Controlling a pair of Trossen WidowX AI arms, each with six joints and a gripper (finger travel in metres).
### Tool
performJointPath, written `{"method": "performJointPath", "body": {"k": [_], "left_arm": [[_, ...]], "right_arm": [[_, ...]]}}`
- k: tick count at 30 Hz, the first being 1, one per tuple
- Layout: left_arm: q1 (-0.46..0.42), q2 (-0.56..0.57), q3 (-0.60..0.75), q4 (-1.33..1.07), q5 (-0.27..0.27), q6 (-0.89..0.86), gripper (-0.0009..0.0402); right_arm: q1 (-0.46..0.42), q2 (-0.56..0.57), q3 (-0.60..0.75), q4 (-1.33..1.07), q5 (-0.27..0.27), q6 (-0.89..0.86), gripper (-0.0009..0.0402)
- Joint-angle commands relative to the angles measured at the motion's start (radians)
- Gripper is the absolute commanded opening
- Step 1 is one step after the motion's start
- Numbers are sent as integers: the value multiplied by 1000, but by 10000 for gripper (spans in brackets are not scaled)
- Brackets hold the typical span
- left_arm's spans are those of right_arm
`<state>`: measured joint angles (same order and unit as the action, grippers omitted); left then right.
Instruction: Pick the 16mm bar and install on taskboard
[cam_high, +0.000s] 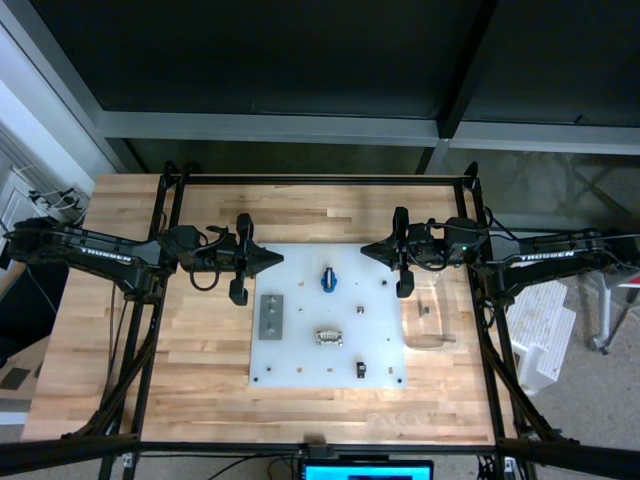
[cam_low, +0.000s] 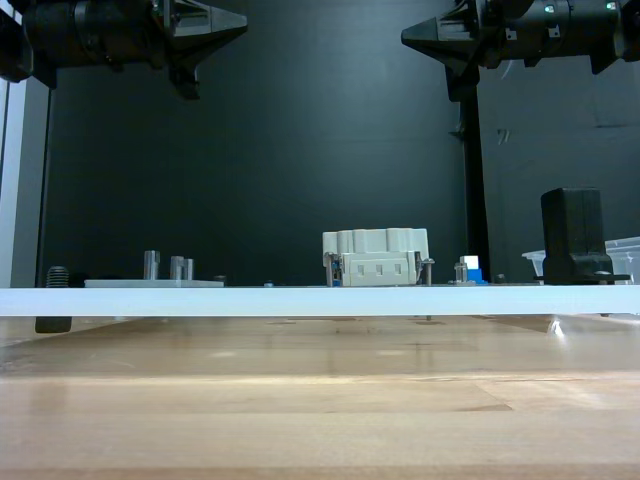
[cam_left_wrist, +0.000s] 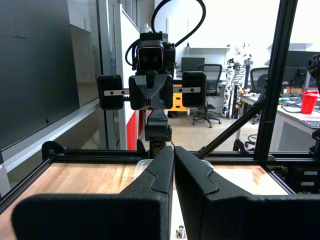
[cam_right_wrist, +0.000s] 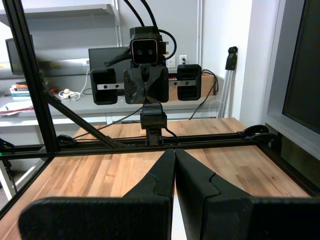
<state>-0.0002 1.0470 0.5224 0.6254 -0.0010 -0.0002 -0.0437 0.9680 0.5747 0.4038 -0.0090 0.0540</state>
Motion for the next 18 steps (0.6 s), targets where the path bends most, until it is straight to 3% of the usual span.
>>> {"method": "performJointPath", "body": {"k": [1, 18], "left_arm": [[0, 0, 0, 0, 0, 0, 0], [0, 0, 0, 0, 0, 0, 0]], "right_arm": [[0, 1, 0, 2, 0, 0, 0], [0, 0, 38, -6, 2, 27, 0]]}}
